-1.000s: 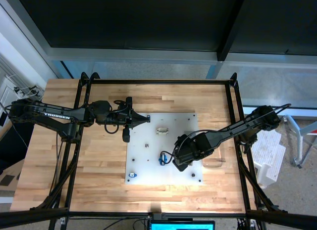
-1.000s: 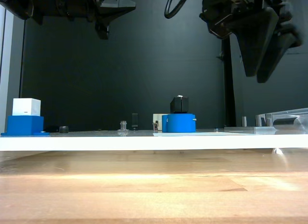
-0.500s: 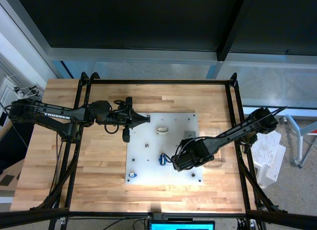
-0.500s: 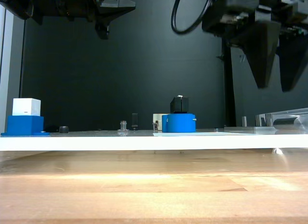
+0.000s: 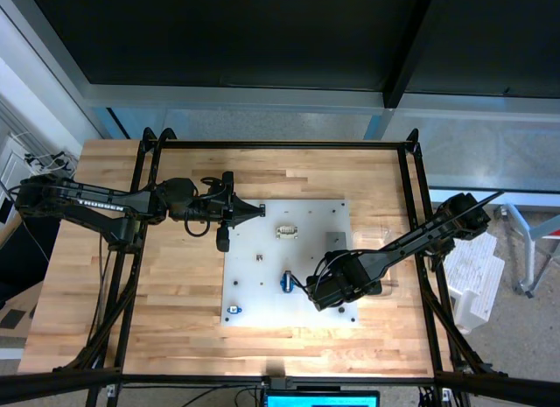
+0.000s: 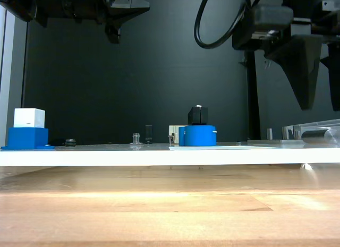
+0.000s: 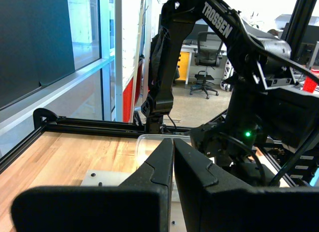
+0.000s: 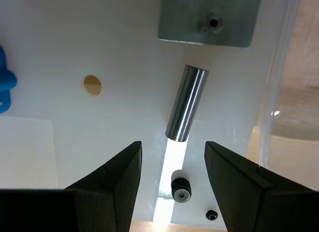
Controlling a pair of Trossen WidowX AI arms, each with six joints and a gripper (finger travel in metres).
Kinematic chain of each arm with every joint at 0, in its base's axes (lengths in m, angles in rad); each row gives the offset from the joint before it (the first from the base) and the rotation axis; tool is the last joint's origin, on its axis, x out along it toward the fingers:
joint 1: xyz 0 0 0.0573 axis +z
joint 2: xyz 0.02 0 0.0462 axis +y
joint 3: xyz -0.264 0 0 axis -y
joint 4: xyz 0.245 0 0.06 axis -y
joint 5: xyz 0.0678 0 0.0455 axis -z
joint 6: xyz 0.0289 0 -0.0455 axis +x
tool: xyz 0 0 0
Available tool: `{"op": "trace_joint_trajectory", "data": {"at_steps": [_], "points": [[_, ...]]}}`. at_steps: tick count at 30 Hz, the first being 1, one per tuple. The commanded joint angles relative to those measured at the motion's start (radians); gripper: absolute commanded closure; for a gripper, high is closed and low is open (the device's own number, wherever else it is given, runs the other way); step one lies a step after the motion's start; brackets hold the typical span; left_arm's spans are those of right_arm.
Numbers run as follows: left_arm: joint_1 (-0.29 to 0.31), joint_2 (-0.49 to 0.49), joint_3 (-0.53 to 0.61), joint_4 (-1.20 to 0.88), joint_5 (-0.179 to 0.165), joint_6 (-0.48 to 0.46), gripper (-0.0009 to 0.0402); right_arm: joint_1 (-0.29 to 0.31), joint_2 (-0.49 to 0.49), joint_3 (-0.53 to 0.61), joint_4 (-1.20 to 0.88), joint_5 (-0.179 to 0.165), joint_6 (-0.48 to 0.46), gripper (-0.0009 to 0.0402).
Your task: Pick the 16mm cylinder and install on the taskboard
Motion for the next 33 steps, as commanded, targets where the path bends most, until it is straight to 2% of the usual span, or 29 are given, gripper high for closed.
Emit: {"op": "trace_joint_trajectory", "data": {"at_steps": [1,11,21,33], "points": [[0.0,0.0,0.0,0.0,0.0,0.0,0.0393,0.0,-0.001,-0.033,0.053,-0.002,0.018,0.022],[0.0,0.0,0.0,0.0,0.0,0.0,0.0393,-0.002,-0.001,-0.106,0.145,-0.002,0.054,0.0221],[0.0,0.0,0.0,0.0,0.0,0.0,0.0393,-0.004,-0.001,-0.127,0.153,0.001,0.059,0.0224],[0.0,0.0,0.0,0.0,0.0,0.0,0.0393,-0.005,-0.001,-0.142,0.158,0.001,0.056,0.03]]}}
